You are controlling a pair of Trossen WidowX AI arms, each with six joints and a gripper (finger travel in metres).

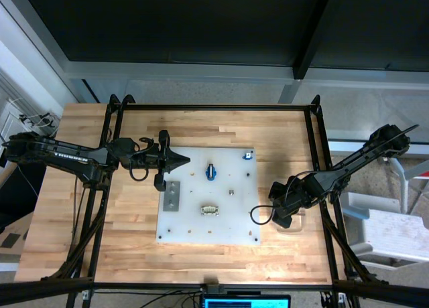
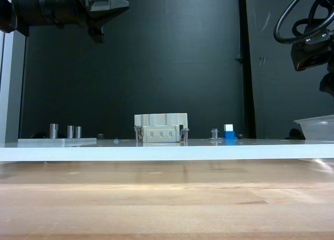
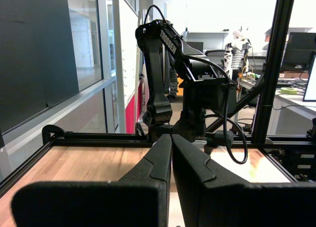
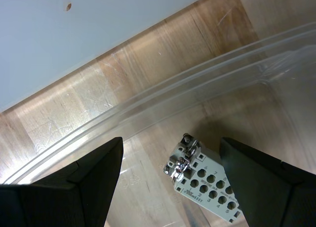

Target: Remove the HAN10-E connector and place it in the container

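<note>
The HAN10-E connector [image 4: 205, 180], a beige-grey block with rows of round holes, lies inside the clear container [image 4: 197, 84], touching neither finger. My right gripper [image 4: 170, 153] hangs open just above it, one finger on each side. In the high view my right gripper [image 1: 285, 217] is over the container [image 1: 299, 222] just right of the white board [image 1: 234, 167]. My left gripper [image 1: 184, 162] is shut with nothing in it, held high over the board's far left corner. The container's rim [image 2: 315, 126] shows at the low view's right edge.
On the board stand a beige housing [image 1: 210, 210], a long grey metal block [image 1: 173, 196], a blue upright piece [image 1: 211, 171] and a small blue piece [image 1: 249, 155]. A black frame rail [image 1: 322, 181] runs close behind the right arm. Bare wood surrounds the board.
</note>
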